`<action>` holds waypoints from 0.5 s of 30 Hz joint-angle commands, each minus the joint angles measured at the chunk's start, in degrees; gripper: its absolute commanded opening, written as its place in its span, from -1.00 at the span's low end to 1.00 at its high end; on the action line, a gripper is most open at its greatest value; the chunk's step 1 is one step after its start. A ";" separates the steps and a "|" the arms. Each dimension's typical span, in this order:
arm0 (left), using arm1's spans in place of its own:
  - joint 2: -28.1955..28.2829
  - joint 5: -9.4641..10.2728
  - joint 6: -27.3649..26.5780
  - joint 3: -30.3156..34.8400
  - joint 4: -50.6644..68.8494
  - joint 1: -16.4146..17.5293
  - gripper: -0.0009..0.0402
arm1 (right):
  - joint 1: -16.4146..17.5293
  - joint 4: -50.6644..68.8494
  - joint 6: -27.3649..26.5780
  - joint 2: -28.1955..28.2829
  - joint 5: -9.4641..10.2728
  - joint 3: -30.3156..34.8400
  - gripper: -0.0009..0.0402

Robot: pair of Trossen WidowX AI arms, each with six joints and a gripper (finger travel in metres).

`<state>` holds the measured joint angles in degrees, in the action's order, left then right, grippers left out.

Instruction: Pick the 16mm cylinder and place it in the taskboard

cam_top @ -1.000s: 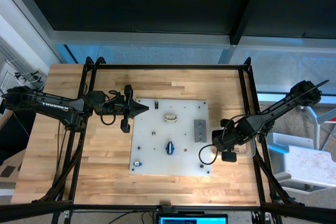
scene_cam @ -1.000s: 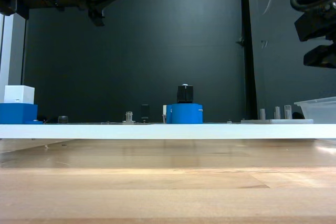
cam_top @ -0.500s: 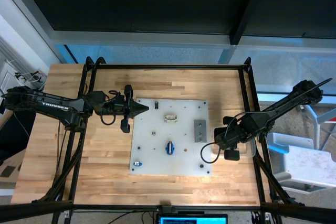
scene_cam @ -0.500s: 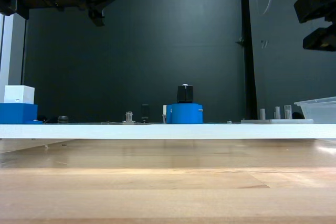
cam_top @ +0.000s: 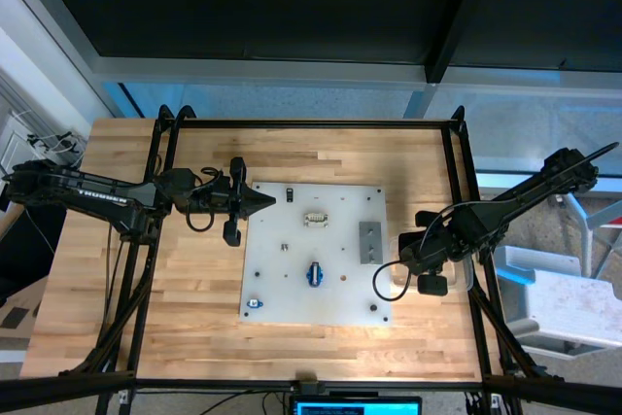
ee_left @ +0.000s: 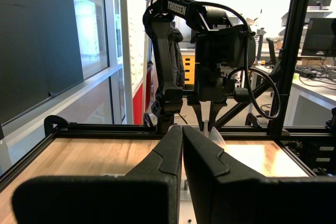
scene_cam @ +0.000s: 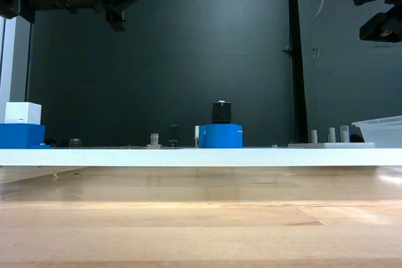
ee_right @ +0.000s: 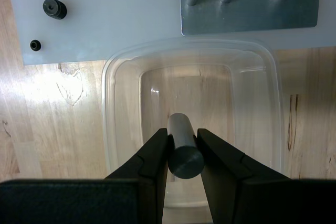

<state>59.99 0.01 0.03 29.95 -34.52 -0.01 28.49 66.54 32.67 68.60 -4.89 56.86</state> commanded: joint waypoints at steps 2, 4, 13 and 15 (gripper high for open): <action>0.02 0.00 0.02 0.00 -0.02 0.00 -0.96 | 0.00 0.00 0.02 0.07 -0.02 -0.04 -0.80; 0.02 0.00 0.02 0.00 -0.02 0.02 -0.96 | 0.00 0.00 -0.04 0.07 -0.04 -0.04 -0.80; 0.02 0.00 0.02 0.00 0.00 0.00 -0.96 | 0.00 -0.44 -0.15 0.50 -0.04 -0.04 -0.80; 0.02 0.00 0.02 0.00 -0.02 0.02 -0.96 | 0.00 -0.98 -0.59 0.98 -0.04 0.00 -0.80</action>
